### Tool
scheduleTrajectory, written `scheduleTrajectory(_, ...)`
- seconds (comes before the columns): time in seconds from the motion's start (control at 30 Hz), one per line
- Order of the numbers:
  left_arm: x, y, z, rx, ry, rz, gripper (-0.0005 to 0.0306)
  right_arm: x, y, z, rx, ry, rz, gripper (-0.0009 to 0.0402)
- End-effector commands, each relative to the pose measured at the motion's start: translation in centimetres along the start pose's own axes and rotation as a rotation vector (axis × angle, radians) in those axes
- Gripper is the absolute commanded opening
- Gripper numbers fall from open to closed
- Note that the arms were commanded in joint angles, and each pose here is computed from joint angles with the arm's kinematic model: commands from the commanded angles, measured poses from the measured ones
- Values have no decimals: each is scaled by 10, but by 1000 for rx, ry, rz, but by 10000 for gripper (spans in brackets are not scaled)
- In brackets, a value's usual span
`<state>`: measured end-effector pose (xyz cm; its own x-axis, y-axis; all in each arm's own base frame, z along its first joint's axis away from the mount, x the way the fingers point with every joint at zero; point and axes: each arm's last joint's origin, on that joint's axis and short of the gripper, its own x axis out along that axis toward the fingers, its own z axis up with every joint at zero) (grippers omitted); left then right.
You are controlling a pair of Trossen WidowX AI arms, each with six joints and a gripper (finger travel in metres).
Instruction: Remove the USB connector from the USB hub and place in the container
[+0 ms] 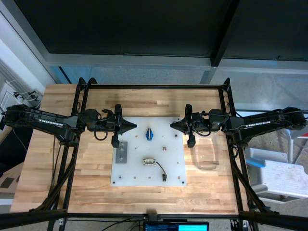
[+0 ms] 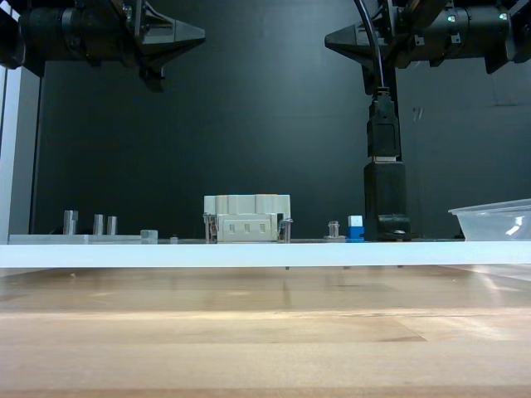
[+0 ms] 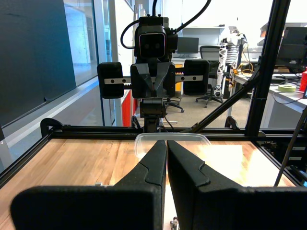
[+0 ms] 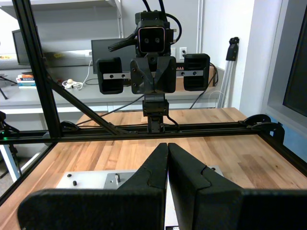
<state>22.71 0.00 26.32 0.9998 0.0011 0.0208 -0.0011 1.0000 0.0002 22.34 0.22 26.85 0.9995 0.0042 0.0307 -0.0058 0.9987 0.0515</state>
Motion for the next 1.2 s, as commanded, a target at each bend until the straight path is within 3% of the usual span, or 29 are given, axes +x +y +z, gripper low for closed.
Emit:
scheduleTrajectory(0.03, 0, 0, 0, 0, 0, -1, 1, 0, 0, 0, 0, 5, 0, 0)
scheduleTrajectory(0.27, 0, 0, 0, 0, 0, 0, 1, 0, 0, 0, 7, 5, 0, 0)
scheduleTrajectory(0.53, 0, 0, 0, 0, 0, 0, 1, 2, 1, 7, 70, 18, -1, 0)
scheduleTrajectory(0.87, 0, 0, 0, 0, 0, 0, 1, 6, 5, 33, 67, 286, -14, 0)
scheduleTrajectory(0.97, 0, 0, 0, 0, 0, 0, 1, 5, 8, 40, 58, 375, -37, 0)
scheduleTrajectory(1.1, 0, 0, 0, 0, 0, 0, 1, 5, 14, 50, 55, 474, -27, 0)
scheduleTrajectory(1.2, 0, 0, 0, 0, 0, 0, 1, 7, 19, 55, 68, 543, -39, 0)
